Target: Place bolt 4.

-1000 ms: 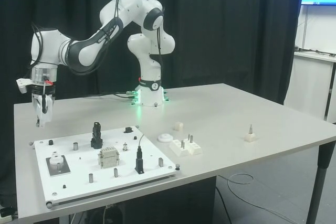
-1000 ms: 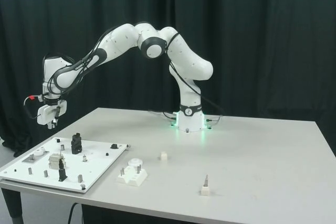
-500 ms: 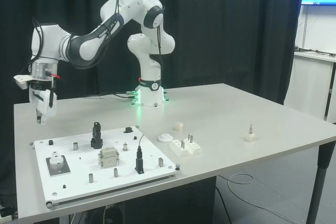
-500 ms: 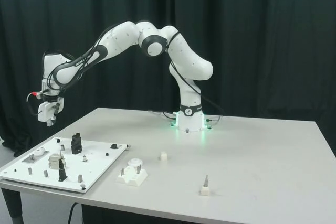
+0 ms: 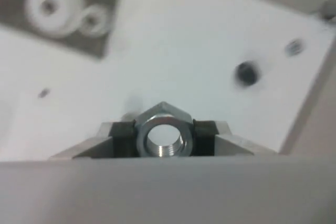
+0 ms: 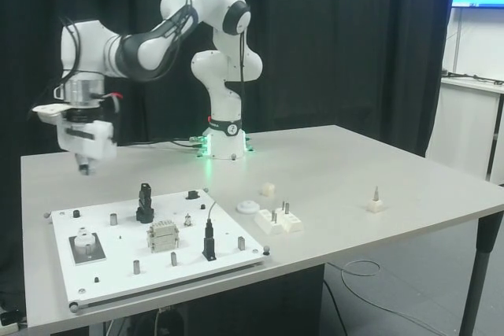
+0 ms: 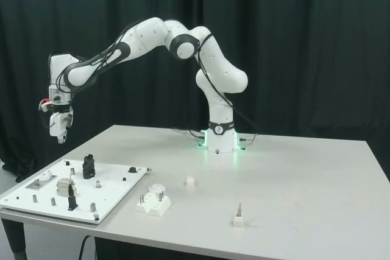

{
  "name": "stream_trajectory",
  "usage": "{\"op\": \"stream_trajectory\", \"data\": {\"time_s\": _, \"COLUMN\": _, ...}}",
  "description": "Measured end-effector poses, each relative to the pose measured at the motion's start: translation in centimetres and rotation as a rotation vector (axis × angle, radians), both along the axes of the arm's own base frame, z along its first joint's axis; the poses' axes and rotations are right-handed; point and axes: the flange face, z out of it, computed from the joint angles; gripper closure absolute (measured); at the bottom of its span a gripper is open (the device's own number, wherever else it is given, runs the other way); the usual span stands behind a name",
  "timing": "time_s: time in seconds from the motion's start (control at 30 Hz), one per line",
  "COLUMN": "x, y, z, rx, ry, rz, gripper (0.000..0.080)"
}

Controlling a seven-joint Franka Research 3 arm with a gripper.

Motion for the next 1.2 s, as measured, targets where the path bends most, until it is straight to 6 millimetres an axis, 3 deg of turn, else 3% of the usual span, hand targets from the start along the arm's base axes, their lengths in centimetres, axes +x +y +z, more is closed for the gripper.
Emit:
{"op": "stream_trajectory", "data": {"time_s": 0.2, "x": 3.1, "y": 3.8, "z": 1.0, "rx": 0.058, "ry": -0.009, "rz": 0.082, "gripper": 0.0578}}
{"op": "stream_trajectory", "data": {"time_s": 0.37, "x": 6.1, "y": 8.1, "z": 1.5, "rx": 0.105, "ry": -0.009, "rz": 0.155, "gripper": 0.0578}}
{"op": "stream_trajectory", "data": {"time_s": 0.8, "x": 13.0, "y": 23.7, "z": 1.2, "rx": 0.173, "ry": 0.000, "rz": 0.347, "gripper": 0.0578}}
{"op": "stream_trajectory", "data": {"time_s": 1.2, "x": 15.7, "y": 38.8, "z": -0.9, "rx": 0.111, "ry": 0.036, "rz": 0.590, "gripper": 0.0578}}
